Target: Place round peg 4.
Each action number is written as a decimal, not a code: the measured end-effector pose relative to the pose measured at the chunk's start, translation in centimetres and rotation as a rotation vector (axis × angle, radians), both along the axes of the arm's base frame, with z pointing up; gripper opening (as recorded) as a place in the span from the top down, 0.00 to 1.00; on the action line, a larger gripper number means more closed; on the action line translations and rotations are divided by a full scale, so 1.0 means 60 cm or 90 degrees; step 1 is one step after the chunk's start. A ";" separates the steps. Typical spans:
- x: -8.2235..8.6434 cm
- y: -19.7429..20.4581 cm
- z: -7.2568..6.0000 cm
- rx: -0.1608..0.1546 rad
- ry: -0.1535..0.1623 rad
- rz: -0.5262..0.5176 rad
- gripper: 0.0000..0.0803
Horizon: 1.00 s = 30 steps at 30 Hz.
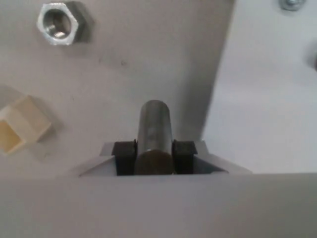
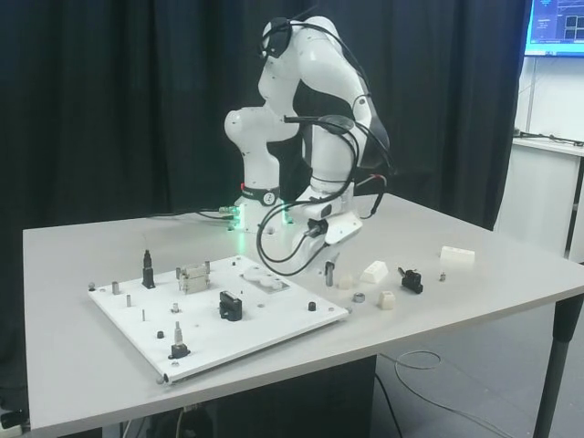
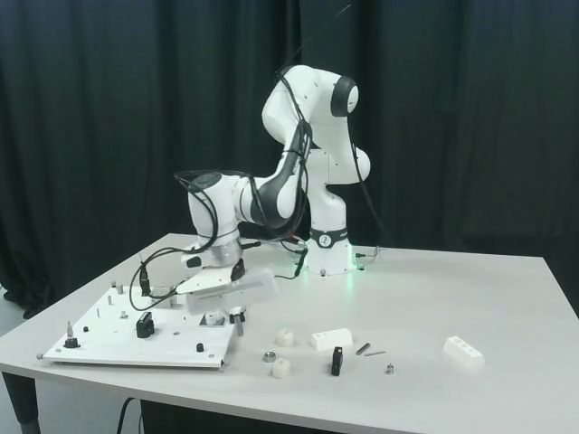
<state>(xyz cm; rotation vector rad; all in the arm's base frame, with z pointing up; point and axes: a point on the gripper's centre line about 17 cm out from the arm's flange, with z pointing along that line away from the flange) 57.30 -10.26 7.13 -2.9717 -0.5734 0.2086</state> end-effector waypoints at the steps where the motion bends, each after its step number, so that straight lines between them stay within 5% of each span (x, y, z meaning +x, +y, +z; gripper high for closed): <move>1: -0.001 0.003 -0.003 -0.002 -0.001 0.000 0.81; 15: -0.019 0.028 -0.049 -0.019 -0.015 0.006 0.81; 30: -0.032 0.041 -0.073 -0.023 -0.024 0.007 0.77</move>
